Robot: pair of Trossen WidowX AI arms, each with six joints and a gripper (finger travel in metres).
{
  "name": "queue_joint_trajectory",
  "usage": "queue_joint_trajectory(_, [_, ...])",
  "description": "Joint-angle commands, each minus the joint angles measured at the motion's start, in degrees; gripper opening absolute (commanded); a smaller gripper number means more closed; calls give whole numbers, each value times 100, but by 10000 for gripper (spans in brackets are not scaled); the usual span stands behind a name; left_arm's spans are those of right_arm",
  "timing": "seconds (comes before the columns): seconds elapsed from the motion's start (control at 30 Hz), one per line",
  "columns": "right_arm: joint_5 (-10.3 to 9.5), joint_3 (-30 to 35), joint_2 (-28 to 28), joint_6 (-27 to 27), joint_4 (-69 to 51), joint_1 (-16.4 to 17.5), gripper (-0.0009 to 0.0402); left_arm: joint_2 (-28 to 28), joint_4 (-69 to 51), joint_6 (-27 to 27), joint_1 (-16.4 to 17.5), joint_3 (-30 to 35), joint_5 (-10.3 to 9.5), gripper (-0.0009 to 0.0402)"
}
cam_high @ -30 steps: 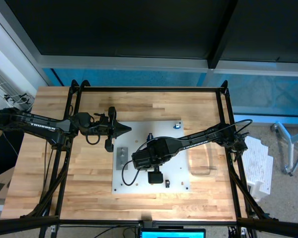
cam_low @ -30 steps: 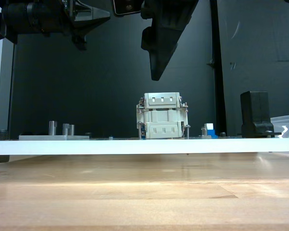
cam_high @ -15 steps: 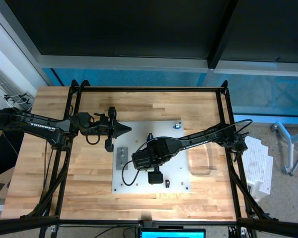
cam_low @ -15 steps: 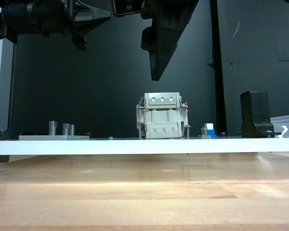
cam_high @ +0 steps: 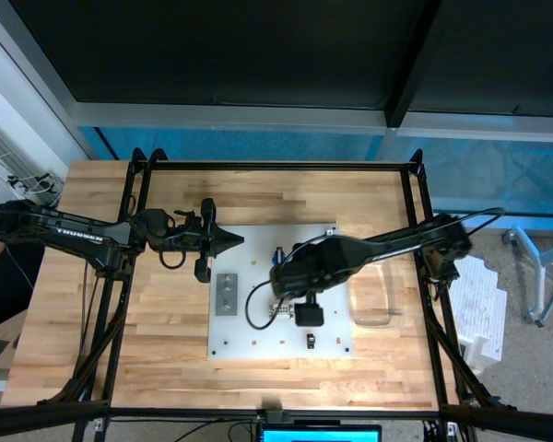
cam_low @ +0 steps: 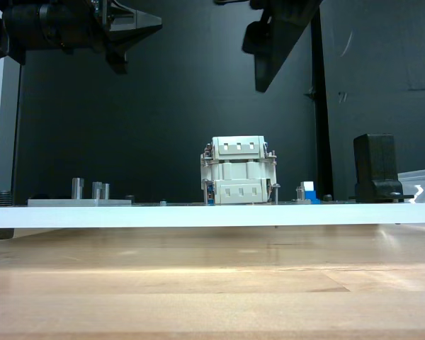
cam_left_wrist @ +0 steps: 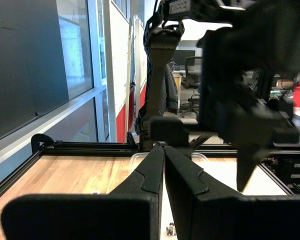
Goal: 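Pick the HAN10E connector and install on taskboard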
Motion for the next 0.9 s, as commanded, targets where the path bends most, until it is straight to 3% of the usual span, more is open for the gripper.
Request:
queue_joint_trajectory(0.03, [0,-551,-522,-72,413,-101,308,2,0,0,0,2,2,1])
queue_joint_trajectory(0.27, [105,-1526,-1534,-313,1211,-404,237,2,0,0,0,2,2,1])
queue_joint_trajectory(0.6, [55,-2828,-2771,-938,2686,-1014,75,2,0,0,2,2,2,1])
queue_joint_trajectory(0.7, [-144,-3167,-3064,-1054,3088,-1204,23,2,0,0,2,2,2,1])
queue_joint_trajectory(0.77, [-417,-3388,-3228,-1126,3416,-1340,-5,2,0,0,0,2,2,1])
queue_joint_trajectory(0.8, [-514,-3491,-3303,-1152,3585,-1397,3,2,0,0,0,2,2,1])
queue_joint_trajectory(0.9, [-538,-3799,-3512,-1200,4157,-1484,0,2,0,0,0,2,2,1])
